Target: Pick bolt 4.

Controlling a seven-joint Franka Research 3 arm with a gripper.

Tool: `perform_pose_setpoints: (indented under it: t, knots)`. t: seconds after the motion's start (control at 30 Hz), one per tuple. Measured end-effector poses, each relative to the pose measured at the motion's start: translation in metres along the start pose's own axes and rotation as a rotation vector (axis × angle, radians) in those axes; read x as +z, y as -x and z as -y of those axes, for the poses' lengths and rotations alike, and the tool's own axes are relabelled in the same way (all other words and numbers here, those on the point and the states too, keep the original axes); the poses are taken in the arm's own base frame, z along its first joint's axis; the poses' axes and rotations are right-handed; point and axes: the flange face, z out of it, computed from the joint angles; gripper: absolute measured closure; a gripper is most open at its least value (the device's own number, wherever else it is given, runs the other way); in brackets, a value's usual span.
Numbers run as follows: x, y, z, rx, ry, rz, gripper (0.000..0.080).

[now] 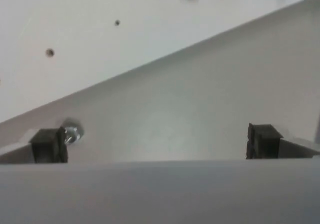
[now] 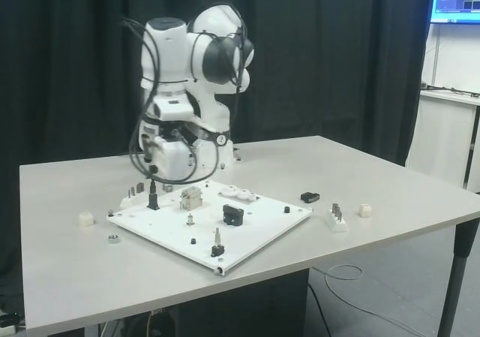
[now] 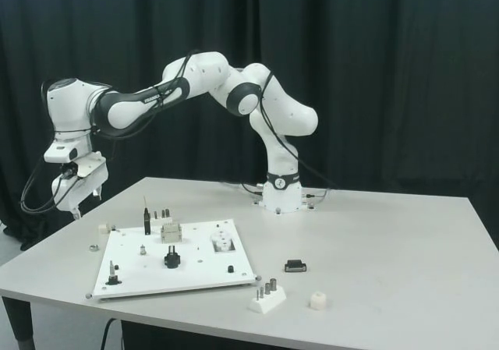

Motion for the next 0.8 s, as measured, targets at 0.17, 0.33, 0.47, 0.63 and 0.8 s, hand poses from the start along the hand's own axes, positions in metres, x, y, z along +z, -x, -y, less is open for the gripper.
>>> perform_pose_setpoints:
  t: [0.17, 0.33, 0.47, 0.63, 0.8]
  knots:
    - [0.005, 0.024, -0.004, 0.017, -0.002, -0.006, 0.0003]
    - [0.01, 0.047, -0.008, 0.019, 0.003, -0.014, 0.0003]
    - [0.015, 0.066, -0.009, 0.021, 0.002, -0.016, 0.0003]
    - [0.021, 0.088, -0.009, 0.038, -0.006, -0.022, 0.0003]
    - [0.029, 0.107, -0.007, 0.012, -0.01, -0.02, 0.0003]
